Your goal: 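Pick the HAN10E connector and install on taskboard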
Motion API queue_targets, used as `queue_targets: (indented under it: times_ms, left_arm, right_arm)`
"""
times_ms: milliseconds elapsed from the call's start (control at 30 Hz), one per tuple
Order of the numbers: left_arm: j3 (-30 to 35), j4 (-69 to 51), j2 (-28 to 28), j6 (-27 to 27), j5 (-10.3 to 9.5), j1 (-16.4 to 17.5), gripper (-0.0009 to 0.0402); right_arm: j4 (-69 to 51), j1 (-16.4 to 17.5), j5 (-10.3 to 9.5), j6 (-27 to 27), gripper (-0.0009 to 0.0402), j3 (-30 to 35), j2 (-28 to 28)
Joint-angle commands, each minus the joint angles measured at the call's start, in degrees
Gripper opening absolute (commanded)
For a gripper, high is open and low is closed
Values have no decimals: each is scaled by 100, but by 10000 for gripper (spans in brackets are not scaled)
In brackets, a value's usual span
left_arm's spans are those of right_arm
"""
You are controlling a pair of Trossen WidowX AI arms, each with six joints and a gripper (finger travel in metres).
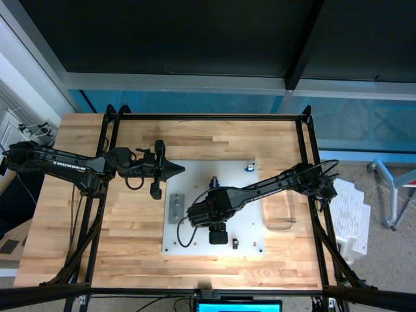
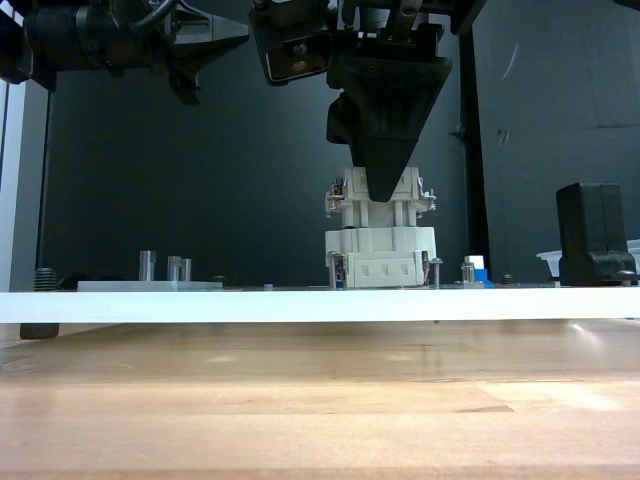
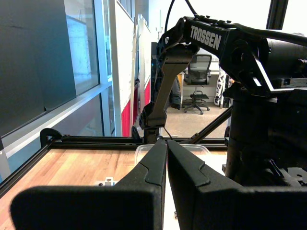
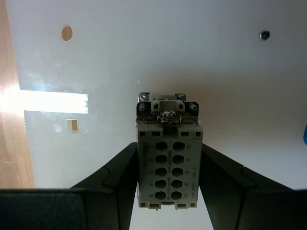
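The pale grey-beige HAN10E connector (image 4: 168, 163) is clamped between the fingers (image 4: 120, 172) of my right gripper (image 4: 168, 148), contact holes facing the camera. In the low view the connector (image 2: 352, 205) stands upright on top of a matching beige socket (image 2: 380, 258) mounted on the white taskboard (image 2: 300, 303); whether the two are fully seated I cannot tell. From above, the right gripper (image 1: 218, 234) points down over the taskboard (image 1: 195, 175) near its front middle. My left gripper (image 3: 166, 163) is shut and empty, hovering at the board's back left corner (image 1: 172, 169).
A grey metal block (image 1: 175, 208) with posts sits on the board's left side and a small blue part (image 1: 249, 168) at its back right. A black fitting (image 2: 592, 235) stands at the right. A clear plastic tray (image 1: 281, 211) lies on the wooden table right of the board.
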Motion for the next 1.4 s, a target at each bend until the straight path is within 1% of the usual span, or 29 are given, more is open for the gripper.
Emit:
queue_targets:
  times_ms: [33,1033,1100,1167,1400]
  left_arm:
    - [2,2,2,2,2,2,1]
    - [2,0,2,2,2,0,1]
    - [2,0,2,2,2,2,1]
    - [2,2,2,2,2,0,1]
    - [2,2,2,2,2,0,1]
  right_arm:
    - [17,7,0,4,29,-11,-2]
    - [92,33,-24,44,29,-79,-2]
    - [90,35,-52,44,29,-79,-2]
    - [83,37,-129,44,29,-79,-2]
    - [90,37,-120,46,29,-79,-2]
